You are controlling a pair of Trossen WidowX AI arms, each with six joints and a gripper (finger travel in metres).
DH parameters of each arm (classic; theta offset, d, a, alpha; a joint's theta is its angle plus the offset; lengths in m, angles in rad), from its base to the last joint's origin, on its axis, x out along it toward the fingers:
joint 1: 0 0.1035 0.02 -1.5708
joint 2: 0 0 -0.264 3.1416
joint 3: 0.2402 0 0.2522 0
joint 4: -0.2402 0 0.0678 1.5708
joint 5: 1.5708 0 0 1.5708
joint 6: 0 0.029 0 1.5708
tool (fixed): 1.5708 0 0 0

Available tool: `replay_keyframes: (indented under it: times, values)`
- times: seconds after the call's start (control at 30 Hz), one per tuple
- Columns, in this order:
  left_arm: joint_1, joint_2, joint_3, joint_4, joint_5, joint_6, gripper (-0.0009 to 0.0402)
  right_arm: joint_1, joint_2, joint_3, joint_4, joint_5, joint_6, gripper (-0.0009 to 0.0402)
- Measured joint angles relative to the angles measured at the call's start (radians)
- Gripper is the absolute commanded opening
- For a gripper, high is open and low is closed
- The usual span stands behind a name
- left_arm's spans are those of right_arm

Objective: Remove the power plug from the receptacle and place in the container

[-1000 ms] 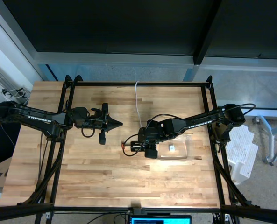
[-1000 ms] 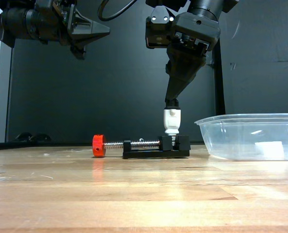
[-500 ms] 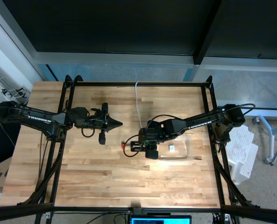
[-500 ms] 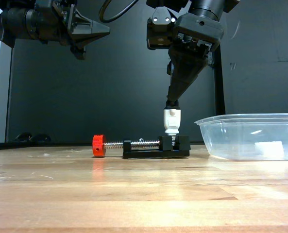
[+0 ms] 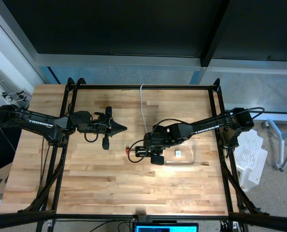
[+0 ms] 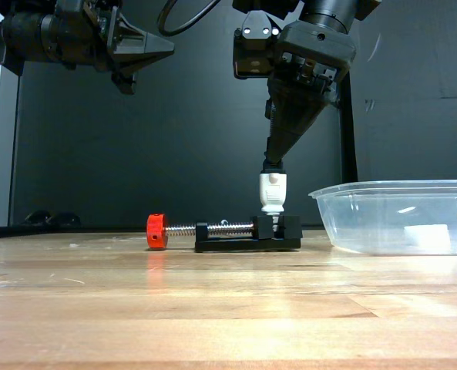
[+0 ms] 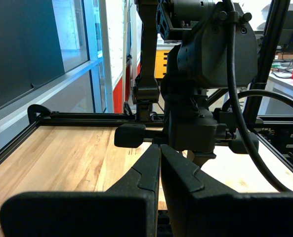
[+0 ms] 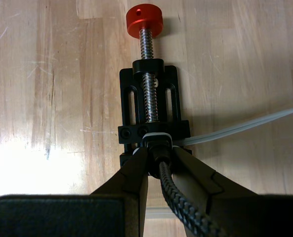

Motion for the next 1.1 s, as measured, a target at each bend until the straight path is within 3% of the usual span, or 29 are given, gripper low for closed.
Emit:
replay_keyframes:
  times: [1.1]
  values:
    - [0.000, 0.000, 0.000, 0.000, 0.000, 0.000, 0.0000, -0.002, -0.011, 0.043, -0.060, 0.000, -0.014, 0.0000]
